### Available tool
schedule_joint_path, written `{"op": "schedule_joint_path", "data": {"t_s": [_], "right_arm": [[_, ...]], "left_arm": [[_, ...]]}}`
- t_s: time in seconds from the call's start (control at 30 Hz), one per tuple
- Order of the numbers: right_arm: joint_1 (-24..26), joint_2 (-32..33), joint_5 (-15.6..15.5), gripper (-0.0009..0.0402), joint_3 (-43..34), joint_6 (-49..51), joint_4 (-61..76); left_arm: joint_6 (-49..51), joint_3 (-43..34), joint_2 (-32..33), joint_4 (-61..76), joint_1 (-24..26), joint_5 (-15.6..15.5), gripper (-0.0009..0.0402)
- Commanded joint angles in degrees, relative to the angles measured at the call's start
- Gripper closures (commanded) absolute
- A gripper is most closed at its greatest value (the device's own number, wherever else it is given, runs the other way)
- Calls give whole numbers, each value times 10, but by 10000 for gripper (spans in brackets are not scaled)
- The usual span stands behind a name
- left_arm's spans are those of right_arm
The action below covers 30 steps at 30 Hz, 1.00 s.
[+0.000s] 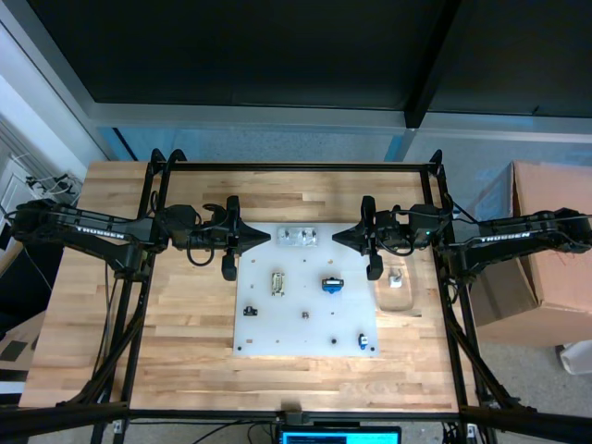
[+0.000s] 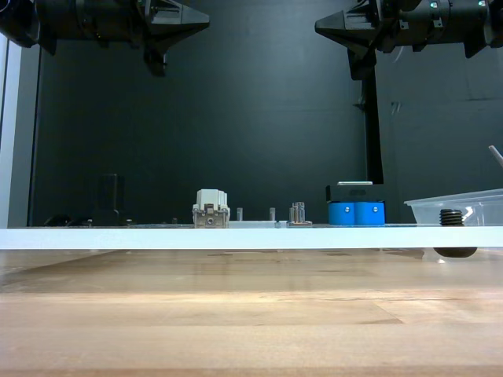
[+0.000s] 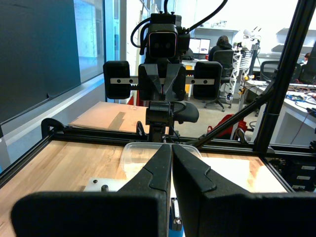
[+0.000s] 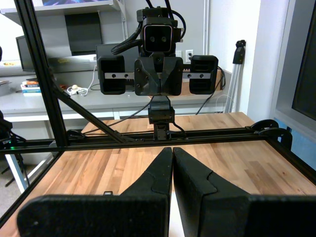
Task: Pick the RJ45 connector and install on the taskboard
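A small pale part that looks like the RJ45 connector point(image 1: 396, 277) lies free in a clear plastic tray point(image 1: 398, 298), just right of the white taskboard point(image 1: 277, 324). My left gripper point(image 1: 268, 239) hovers high over the board's far-left corner, shut and holding nothing. My right gripper point(image 1: 335, 237) hovers high over the far-right part, also shut and holding nothing. Their tips point at each other, well apart. The low view shows both grippers, left point(image 2: 206, 22) and right point(image 2: 317, 28), far above the board. In the wrist views each pair of fingers, left point(image 3: 158, 168) and right point(image 4: 158, 170), is pressed together.
On the board stand a beige connector block point(image 1: 277, 283), a blue part point(image 1: 332, 284), a small blue part point(image 1: 365, 342) and clear pieces point(image 1: 299, 238). A black frame point(image 1: 296, 167) rings the wooden table. A cardboard box point(image 1: 546, 250) sits off to the right.
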State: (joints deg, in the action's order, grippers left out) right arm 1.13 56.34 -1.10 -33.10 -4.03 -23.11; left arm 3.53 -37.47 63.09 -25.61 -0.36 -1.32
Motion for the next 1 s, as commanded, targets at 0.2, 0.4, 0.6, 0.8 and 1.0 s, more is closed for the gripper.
{"op": "schedule_joint_path", "data": {"t_s": [0.2, 0.4, 0.6, 0.8, 1.0], "right_arm": [[0, 0, -6, 393, 0, -6, -1], [0, -12, -5, 394, -2, -16, 13], [0, -77, -4, 394, -2, -17, 134], [0, -149, 2, 394, -32, -10, 349], [-2, -170, 0, 394, -91, 5, 552]], "left_arm": [[0, 0, 0, 0, 0, 0, 392], [0, 0, 0, 0, 0, 0, 393], [0, 0, 0, 0, 0, 0, 393], [0, 0, 0, 0, 0, 0, 393], [0, 0, 0, 0, 0, 0, 393]]}}
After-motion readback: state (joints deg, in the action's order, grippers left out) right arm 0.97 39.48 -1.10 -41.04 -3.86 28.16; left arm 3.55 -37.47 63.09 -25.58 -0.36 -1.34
